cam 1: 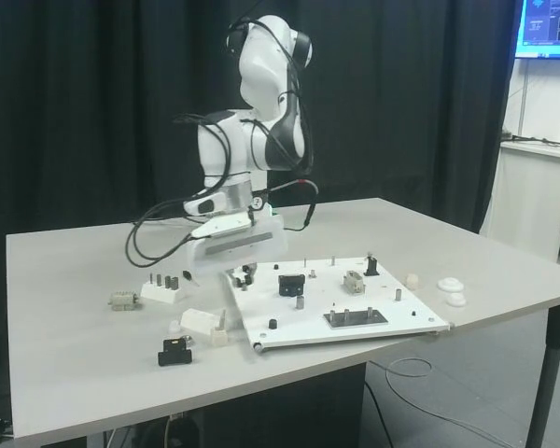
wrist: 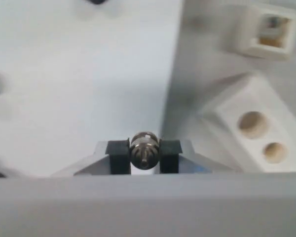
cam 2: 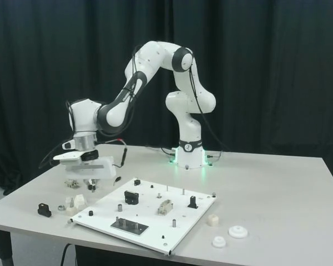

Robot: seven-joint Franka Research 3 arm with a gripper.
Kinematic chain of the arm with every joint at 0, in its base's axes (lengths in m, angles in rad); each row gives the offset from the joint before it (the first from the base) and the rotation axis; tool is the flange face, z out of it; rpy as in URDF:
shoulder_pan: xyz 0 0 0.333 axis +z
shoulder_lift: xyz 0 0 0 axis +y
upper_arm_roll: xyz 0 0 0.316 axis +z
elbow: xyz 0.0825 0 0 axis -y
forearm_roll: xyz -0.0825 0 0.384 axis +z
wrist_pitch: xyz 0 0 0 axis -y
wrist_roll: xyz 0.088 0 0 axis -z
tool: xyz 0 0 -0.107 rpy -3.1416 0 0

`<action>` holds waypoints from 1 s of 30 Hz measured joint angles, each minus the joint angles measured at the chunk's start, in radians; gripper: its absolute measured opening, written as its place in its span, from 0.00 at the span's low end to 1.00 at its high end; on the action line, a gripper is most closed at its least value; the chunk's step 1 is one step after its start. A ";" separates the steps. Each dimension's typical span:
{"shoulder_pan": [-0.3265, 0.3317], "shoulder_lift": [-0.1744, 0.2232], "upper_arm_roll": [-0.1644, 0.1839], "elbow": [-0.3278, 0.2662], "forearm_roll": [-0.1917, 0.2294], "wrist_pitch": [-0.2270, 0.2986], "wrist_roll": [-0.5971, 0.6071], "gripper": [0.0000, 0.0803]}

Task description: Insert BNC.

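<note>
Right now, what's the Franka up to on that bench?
The white Franka arm has its claw shut on a BNC connector, held between the black fingertips. It hangs low over the grey table, just off the edge of the white assembly board, near a white block with two round holes. The connector is not yet inserted.

White discs (cam 2: 237, 232) near table (cam 2: 277, 188) edge
</note>
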 joint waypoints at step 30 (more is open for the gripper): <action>0.205 -0.224 -0.002 -0.316 -0.017 0.152 0.046 0.15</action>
